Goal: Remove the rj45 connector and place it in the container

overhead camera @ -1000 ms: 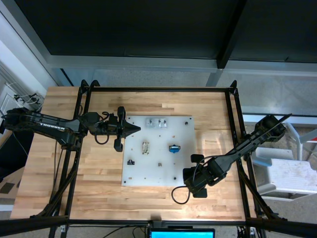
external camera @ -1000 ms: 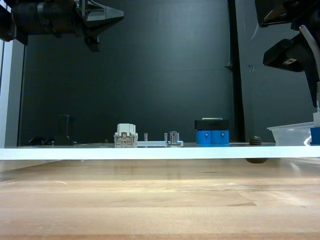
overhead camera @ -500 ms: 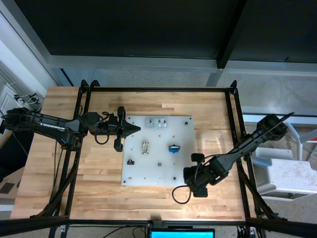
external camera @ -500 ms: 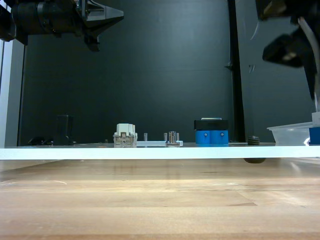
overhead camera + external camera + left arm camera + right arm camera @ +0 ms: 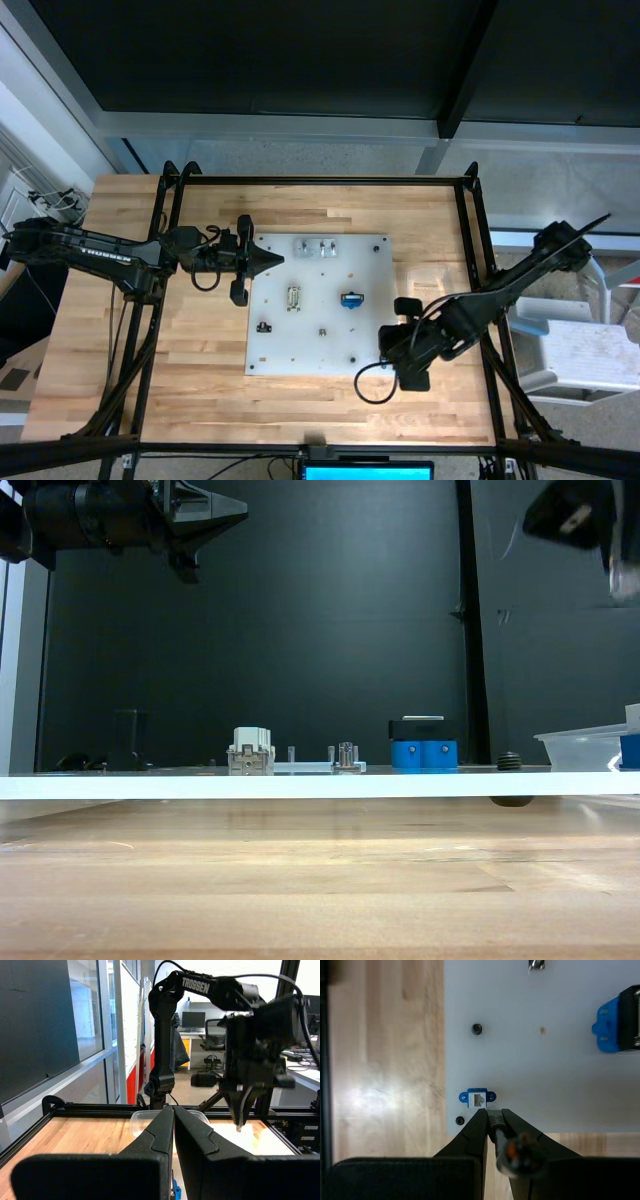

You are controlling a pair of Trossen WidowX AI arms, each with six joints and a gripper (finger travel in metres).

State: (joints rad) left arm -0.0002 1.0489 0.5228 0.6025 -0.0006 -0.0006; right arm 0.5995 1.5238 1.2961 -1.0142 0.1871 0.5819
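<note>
Right claw (image 5: 493,1111) pinching rj45 connector (image 5: 495,1122) above board (image 5: 545,1070), left claw (image 5: 270,259) hovering opposite

Even room light, one hot spot.
Glare bleaches the table (image 5: 362,1100) beside my right gripper (image 5: 493,1111); the rj45 connector (image 5: 495,1127) I pinch blurs near the lens. Low view smears that gripper; my left gripper (image 5: 173,1108) is backlit.
</note>
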